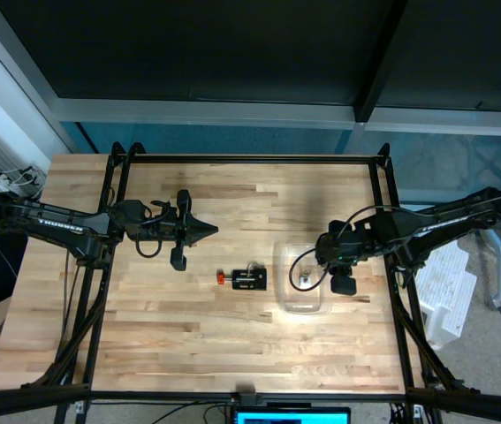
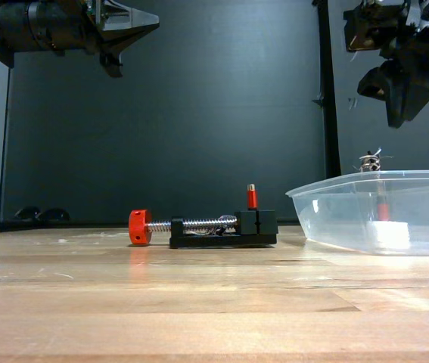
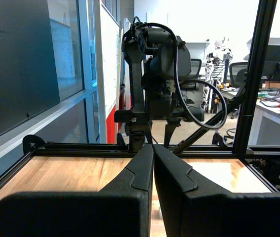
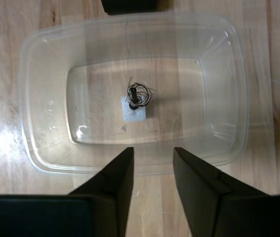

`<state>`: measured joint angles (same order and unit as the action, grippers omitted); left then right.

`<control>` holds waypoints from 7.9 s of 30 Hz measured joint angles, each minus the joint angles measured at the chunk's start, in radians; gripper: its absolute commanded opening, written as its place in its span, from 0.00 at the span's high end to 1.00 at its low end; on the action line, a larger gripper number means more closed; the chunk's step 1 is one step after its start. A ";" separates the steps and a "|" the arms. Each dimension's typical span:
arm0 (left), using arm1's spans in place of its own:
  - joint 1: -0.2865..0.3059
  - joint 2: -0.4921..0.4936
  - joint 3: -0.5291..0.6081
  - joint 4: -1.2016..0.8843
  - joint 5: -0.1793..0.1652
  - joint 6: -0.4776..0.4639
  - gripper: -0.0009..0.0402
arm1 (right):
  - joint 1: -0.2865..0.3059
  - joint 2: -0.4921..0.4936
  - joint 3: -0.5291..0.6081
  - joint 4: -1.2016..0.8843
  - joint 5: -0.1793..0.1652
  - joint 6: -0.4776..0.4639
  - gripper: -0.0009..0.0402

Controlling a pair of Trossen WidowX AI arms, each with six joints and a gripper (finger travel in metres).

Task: Pick the rca connector and install on the hub

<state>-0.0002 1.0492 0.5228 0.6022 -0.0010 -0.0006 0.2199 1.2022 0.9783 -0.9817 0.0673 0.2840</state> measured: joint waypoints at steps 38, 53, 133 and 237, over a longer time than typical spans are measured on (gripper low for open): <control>0.000 0.000 0.000 0.000 0.000 0.000 0.98 | 0.049 0.286 -0.006 0.170 0.023 0.000 0.58; 0.000 0.000 0.000 0.000 0.000 0.000 0.98 | 0.053 0.354 -0.018 0.227 0.024 -0.002 0.58; 0.000 0.000 0.000 0.000 0.000 0.000 0.98 | 0.053 0.353 -0.029 0.261 0.041 -0.002 0.98; 0.000 0.000 0.000 -0.001 0.000 0.000 0.98 | -0.034 0.742 0.683 -0.014 0.045 -0.035 0.98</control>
<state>-0.0002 1.0489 0.5228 0.6010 -0.0013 -0.0006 0.1864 1.9438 1.6615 -0.9962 0.1123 0.2485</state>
